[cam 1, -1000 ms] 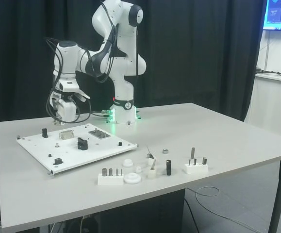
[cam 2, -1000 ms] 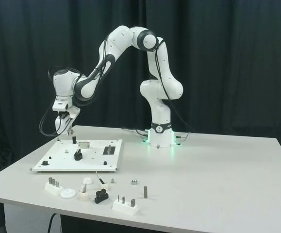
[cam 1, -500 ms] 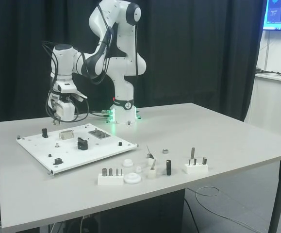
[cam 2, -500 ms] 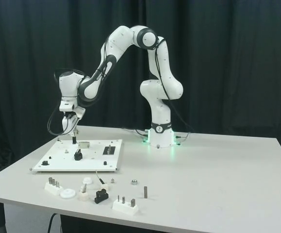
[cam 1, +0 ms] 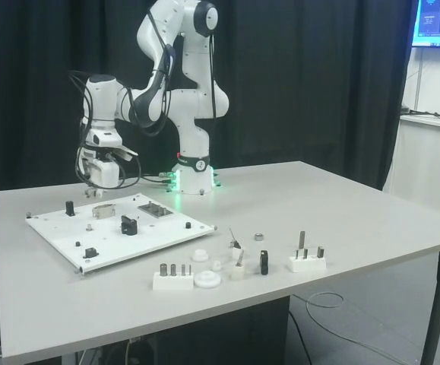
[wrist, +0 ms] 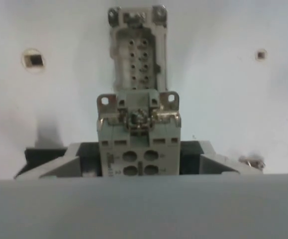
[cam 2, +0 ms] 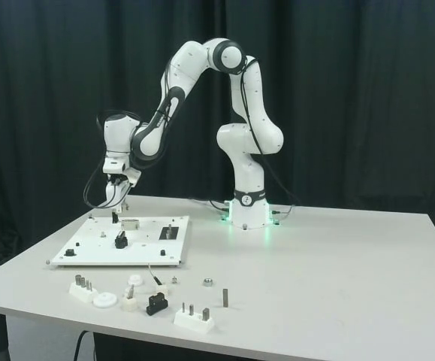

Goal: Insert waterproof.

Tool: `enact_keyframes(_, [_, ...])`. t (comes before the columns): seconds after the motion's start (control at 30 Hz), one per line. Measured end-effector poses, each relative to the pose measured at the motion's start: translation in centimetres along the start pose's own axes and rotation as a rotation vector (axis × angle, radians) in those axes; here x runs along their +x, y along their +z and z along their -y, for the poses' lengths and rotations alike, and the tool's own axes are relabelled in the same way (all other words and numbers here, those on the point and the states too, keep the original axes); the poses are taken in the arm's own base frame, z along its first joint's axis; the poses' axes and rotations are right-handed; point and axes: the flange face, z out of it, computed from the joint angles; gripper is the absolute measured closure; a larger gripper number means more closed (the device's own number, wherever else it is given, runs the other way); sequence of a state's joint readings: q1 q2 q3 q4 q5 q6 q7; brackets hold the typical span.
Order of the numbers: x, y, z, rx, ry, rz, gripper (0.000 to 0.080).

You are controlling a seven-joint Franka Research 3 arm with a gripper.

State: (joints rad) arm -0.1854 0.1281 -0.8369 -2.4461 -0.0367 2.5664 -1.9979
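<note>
Pincer [wrist: 138, 144] grips the grey rectangular waterproof connector [wrist: 138, 132], hanging above the white board [wrist: 223, 99]; its long axis lines up with the grey multi-pin socket [wrist: 137, 50] beneath.

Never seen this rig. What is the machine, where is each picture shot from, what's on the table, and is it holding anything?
It is a white seven-joint robot arm bolted to a grey table. Two pictures come from cameras in the room; the third looks down from the arm's wrist. A white board with small fixtures lies on the table, and loose small parts and pin holders sit in front of it. The end effector hangs above the board and grips a grey connector plug. The wrist view shows the matching socket on the board just past the plug, not yet mated.
</note>
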Motion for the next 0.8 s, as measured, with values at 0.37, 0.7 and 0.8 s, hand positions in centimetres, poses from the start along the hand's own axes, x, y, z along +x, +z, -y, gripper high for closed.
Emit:
enact_keyframes(0.37, [0.1, 0.6, 1.3, -0.01, 0.021, -0.02, 0.0488])
enact_keyframes(0.7, [0.5, 1.3, 2.0, -0.01, 0.033, -0.032, 0.0488])
enact_keyframes(0.8, [0.5, 1.4, 2.1, -0.009, 0.034, -0.034, 0.0488])
